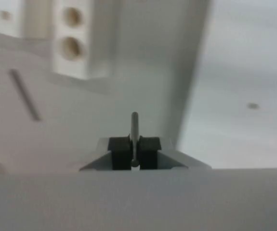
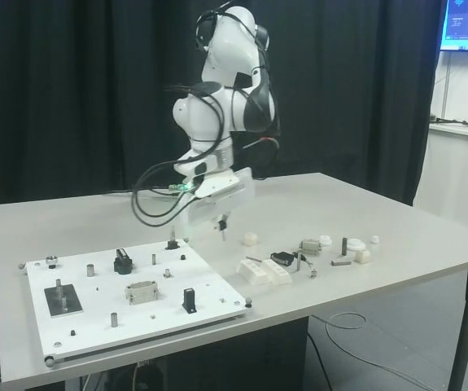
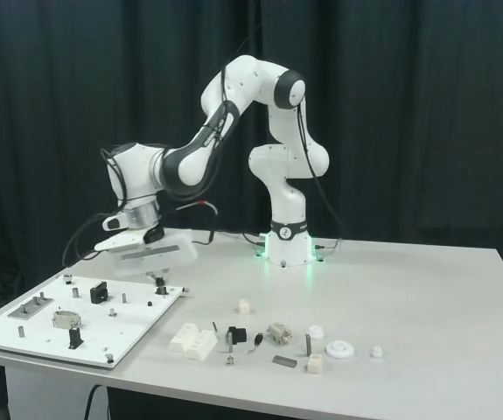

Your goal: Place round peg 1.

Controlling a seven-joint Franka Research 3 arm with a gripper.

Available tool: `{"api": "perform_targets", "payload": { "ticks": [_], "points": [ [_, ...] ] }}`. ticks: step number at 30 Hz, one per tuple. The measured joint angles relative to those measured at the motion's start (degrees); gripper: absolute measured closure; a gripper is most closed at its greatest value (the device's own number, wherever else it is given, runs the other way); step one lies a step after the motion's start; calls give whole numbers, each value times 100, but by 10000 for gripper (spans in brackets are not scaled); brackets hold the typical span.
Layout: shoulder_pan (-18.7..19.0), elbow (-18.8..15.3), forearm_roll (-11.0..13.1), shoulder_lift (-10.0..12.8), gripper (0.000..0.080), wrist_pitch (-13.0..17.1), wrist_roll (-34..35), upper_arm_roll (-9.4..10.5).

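Observation:
In the wrist view my gripper (image 1: pixel 135 155) is shut on a thin grey round peg (image 1: pixel 135 130), which sticks out past the black pads (image 1: pixel 120 153). The peg hangs just above the white board (image 1: pixel 80 125), close to the board's edge. In the first room view the gripper (image 2: pixel 221 221) hovers over the far right corner of the board (image 2: pixel 209 305), with the peg (image 2: pixel 223 234) pointing down. The second room view shows the gripper (image 3: pixel 157 278) low over the board (image 3: pixel 137 328), and the peg is too small to make out there.
A white block with two round holes (image 1: pixel 73 36) and a thin rod (image 1: pixel 25 94) lie ahead in the wrist view. The board carries several posts and black fixtures (image 2: pixel 121 261). Loose parts lie right of it: white blocks (image 2: pixel 262 271), black connector (image 2: pixel 282 259), small white pieces (image 2: pixel 325 241).

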Motion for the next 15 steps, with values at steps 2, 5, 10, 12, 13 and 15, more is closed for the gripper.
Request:
{"api": "perform_targets", "payload": {
  "ticks": [2,5,10,12,13,15],
  "points": [
    [116,-37,0,-63,770,-77,153,1],
    [309,-130,0,-165,770,-156,405,3],
    [663,-316,0,-327,770,-173,806,11],
    [818,-387,0,-385,770,-164,985,14],
    [898,-422,0,-409,770,-156,1084,15],
    [1058,-477,0,-450,770,-132,1280,17]
  ]
}}
